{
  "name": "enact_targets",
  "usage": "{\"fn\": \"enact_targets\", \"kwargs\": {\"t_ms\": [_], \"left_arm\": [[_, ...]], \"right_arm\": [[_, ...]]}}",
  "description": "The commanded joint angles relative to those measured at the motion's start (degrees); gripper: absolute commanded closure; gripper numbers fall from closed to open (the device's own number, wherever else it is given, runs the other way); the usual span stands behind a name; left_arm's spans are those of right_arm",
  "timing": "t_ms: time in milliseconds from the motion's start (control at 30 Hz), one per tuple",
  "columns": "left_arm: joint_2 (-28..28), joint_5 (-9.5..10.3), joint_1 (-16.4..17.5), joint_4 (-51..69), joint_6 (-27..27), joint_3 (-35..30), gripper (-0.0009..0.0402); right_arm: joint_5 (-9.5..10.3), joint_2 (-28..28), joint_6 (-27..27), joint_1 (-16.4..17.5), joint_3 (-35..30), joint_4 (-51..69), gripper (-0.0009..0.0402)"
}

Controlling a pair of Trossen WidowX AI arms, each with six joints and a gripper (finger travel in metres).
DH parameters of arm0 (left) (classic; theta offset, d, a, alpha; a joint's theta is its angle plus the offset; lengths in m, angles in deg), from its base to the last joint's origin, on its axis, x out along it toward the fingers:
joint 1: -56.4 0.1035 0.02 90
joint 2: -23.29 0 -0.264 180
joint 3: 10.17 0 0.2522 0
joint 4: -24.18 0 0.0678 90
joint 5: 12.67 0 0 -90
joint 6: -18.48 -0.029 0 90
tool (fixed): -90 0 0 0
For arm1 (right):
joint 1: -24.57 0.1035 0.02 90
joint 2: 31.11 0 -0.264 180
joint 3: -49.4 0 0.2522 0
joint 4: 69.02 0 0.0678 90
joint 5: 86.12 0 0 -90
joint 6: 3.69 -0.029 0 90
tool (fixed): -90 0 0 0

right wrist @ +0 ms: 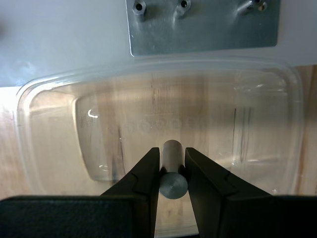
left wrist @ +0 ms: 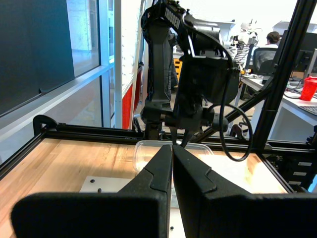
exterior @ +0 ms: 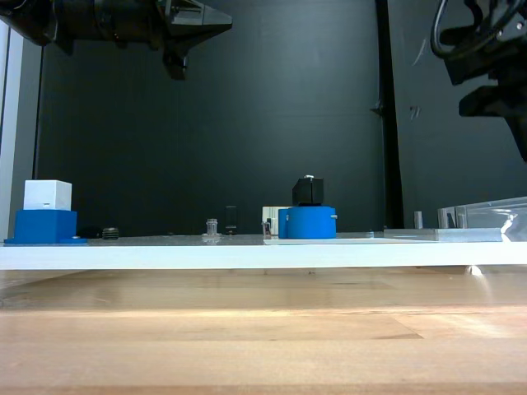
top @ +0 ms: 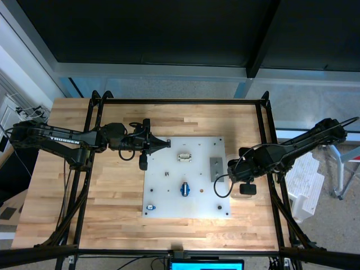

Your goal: Pick the 16mm cylinder and install on the taskboard

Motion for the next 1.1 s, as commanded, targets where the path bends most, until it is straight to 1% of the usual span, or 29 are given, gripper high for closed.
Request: {"fn": "enact_targets", "kwargs": {"t_ms": [33, 233, 400, 433, 467, 500, 1100], "left_arm": [[0.0, 0.0, 0.0, 0.0, -0.02, -0.02, 0.0393], [0.0, -0.02, 0.0, 0.0, -0.02, -0.02, 0.0393], [0.0, 0.0, 0.0, 0.0, -0.02, -0.02, 0.0393], [0.0, -0.02, 0.02, 0.0, -0.02, -0.02, 0.0393], [0.0, 0.0, 0.0, 0.0, -0.02, -0.02, 0.0393], [0.0, 0.0, 0.02, -0.02, -0.02, -0.02, 0.0393], [0.0, -0.02, 0.0, 0.0, -0.02, -0.02, 0.0393]], "right_arm": [[0.44, 0.59, -0.07, 0.02, 2.27, -2.03, 0.0393], [1.53, 0.72, -0.04, 0.02, 5.81, -5.66, 0.0393], [1.57, 0.92, -0.04, 0.02, 8.17, -7.74, 0.0393], [1.84, 1.01, -0.04, 0.02, 8.66, -8.33, 0.0393], [2.67, 1.05, -0.04, 0.0, 9.16, -9.01, 0.0393], [3.08, 1.14, -0.07, 0.02, 9.66, -9.64, 0.0393], [2.97, 1.46, -0.07, -0.02, 13.4, -13.31, 0.0393]]}}
